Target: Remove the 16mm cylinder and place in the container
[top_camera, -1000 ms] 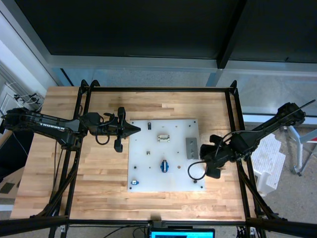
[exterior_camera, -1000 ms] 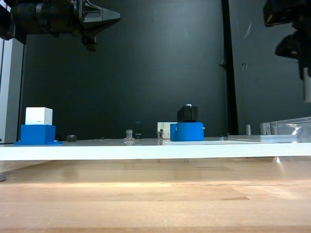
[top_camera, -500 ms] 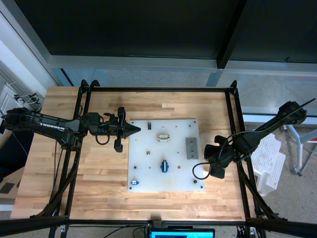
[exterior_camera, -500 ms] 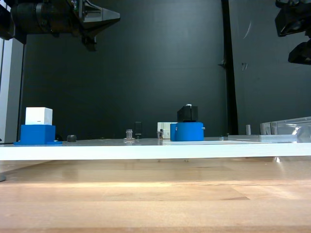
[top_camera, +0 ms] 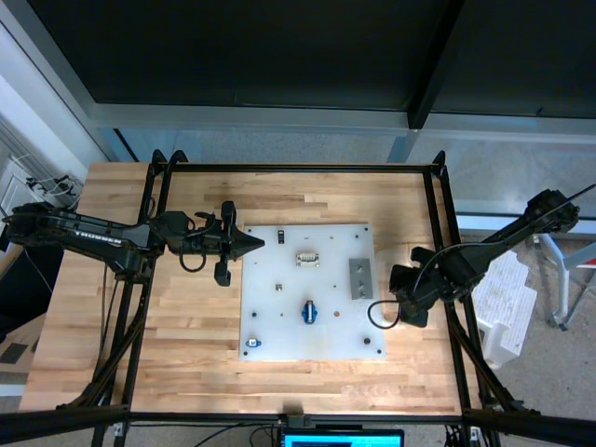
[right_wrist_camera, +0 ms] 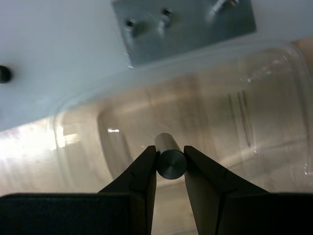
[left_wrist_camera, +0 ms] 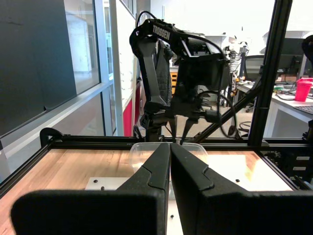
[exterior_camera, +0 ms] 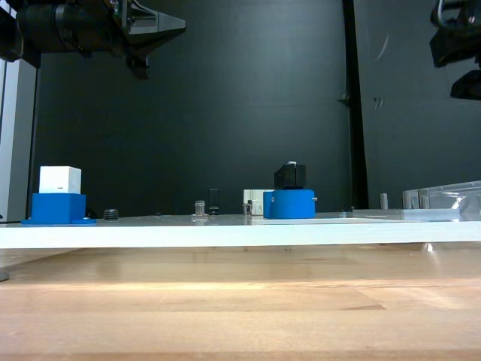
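Note:
The 16mm cylinder (right_wrist_camera: pixel 171 164), a short grey metal peg, is clamped between the fingers of my right gripper (right_wrist_camera: pixel 170 152), which is shut on it. It hangs above the container (right_wrist_camera: pixel 73 132), a clear plastic tub lying beside the white board (right_wrist_camera: pixel 49 54) and the grey block (right_wrist_camera: pixel 186 22). From above, my right gripper (top_camera: pixel 402 296) is just off the board's right edge. My left gripper (top_camera: pixel 247 240) is shut with nothing in it, held high over the board's left edge (exterior_camera: pixel 161 26).
On the white board (top_camera: pixel 279 317) stand a blue knob-like part (top_camera: pixel 308 312), a blue base with a white cube (exterior_camera: pixel 58 197), a small connector (top_camera: pixel 307 258) and the grey block (top_camera: pixel 360 277). A black frame (top_camera: pixel 442 233) borders the wooden table.
My right gripper has carried the cylinder rightward, off the board and over the container, rising a little. The left arm has not moved.

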You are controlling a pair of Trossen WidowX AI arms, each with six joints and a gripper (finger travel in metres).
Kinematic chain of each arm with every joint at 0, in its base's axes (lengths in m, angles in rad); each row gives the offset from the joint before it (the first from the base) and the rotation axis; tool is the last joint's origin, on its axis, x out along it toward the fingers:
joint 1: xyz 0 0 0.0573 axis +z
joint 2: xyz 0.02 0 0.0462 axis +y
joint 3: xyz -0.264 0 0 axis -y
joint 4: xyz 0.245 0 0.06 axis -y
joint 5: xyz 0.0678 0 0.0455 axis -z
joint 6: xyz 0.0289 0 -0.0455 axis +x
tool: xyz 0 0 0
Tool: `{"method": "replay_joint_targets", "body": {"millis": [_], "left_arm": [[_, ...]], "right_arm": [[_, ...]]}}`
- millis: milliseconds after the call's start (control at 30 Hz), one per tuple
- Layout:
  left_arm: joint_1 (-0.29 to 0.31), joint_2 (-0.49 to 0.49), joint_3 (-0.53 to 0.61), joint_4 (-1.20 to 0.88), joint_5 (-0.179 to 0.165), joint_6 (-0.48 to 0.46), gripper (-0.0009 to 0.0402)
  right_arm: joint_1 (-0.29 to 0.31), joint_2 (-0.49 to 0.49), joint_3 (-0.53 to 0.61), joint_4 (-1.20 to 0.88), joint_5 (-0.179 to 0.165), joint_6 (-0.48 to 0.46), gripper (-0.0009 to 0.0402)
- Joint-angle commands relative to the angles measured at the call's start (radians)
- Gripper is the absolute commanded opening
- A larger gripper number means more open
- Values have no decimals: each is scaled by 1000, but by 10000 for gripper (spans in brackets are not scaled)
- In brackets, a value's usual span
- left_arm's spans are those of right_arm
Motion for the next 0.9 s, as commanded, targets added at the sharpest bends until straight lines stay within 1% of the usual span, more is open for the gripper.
{"method": "replay_joint_targets", "body": {"millis": [33,200,467,633,733,900], "left_arm": [[0,0,0,0,0,0,0],[0,0,0,0,0,0,0],[0,0,0,0,0,0,0],[0,0,0,0,0,0,0],[0,0,0,0,0,0,0],[0,0,0,0,0,0,0]], "right_arm": [[-42,-23,-40,6,-4,-2,12],[-87,-35,-89,8,-8,-6,22],[-144,-36,-145,41,-12,-6,79],[-148,-36,-172,110,-19,-6,106],[-148,-36,-178,117,-39,-6,118],[-148,-36,-178,118,-39,-7,143]]}}
